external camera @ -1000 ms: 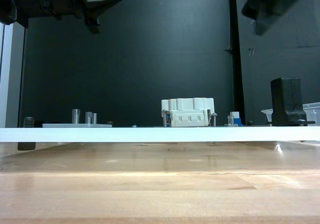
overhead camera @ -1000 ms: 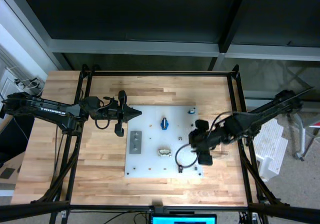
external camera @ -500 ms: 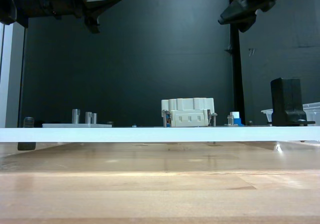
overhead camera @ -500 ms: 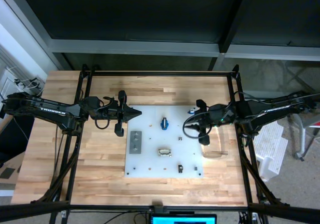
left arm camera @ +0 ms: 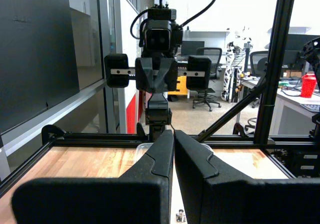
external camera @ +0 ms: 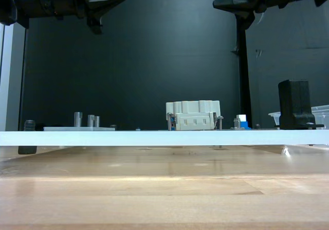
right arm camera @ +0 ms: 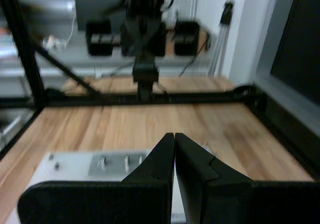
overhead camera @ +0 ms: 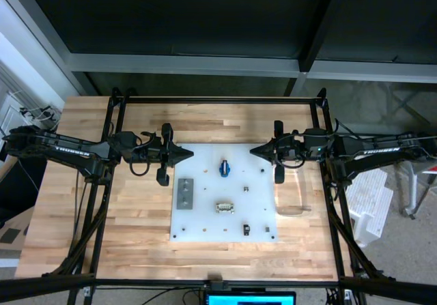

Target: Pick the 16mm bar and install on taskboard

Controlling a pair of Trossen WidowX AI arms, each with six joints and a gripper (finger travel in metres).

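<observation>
Right, both arms are up high over the bench (overhead camera: 136,243), facing each other across the taskboard (overhead camera: 205,228). The left hand (overhead camera: 190,154) hovers well above the board's far-left corner, its fingers pressed together with nothing between them. The right hand (overhead camera: 252,152) hangs at much the same height over the far-right side, its tip pointing back at the left one. Its fingers are together too and grip nothing.

As for the 16mm bar, neither hand has it, and I cannot tell from these views where it lies.

Down on the board are a grey block (overhead camera: 185,192) with short upright pegs, a blue part (overhead camera: 225,168), a white connector (external camera: 193,115) and a black block (external camera: 294,104) near the near-right corner. A clear tray (overhead camera: 293,197) lies on the bench just beside the board's right edge.
</observation>
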